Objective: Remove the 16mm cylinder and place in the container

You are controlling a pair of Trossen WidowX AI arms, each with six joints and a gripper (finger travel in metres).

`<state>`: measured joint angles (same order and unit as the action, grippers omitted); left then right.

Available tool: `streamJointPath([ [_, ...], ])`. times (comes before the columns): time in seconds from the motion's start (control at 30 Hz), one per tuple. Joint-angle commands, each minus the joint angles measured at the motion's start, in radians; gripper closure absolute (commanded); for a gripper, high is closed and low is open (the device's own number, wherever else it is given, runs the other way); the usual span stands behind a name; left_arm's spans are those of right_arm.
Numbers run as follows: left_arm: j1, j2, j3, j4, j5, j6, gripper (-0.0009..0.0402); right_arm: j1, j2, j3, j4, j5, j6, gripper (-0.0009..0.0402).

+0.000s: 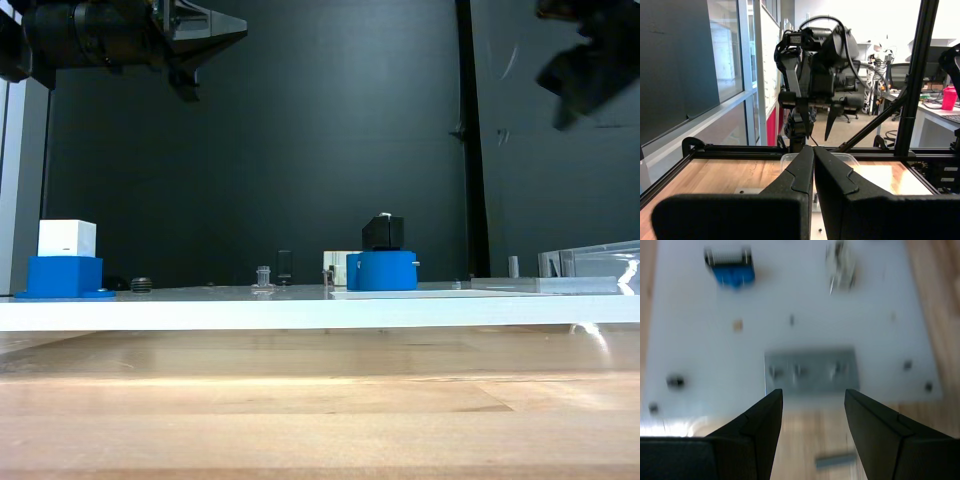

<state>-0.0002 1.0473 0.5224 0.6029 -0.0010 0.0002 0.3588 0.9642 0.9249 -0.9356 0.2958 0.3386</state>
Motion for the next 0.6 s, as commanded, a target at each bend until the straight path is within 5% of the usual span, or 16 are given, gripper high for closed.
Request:
streamJointPath([
  [0.03, 0.0, 0.0, 0.0, 0.0, 0.0, 0.0, 0.0393, -0.035, 0.019, 0.014, 0.1, 0.001, -0.063, 0.0222],
  [0.4, 0.0, 0.0, 0.0, 0.0, 0.0, 0.0, 0.0393, -0.187, 0.027, -0.041, 0.629, -0.044, -0.248, 0.0277],
  [0.6, 0.0, 0.0, 0.0, 0.0, 0.0, 0.0, 0.0393, -0.265, 0.046, -0.094, 0.88, -0.171, -0.279, 0.0321],
])
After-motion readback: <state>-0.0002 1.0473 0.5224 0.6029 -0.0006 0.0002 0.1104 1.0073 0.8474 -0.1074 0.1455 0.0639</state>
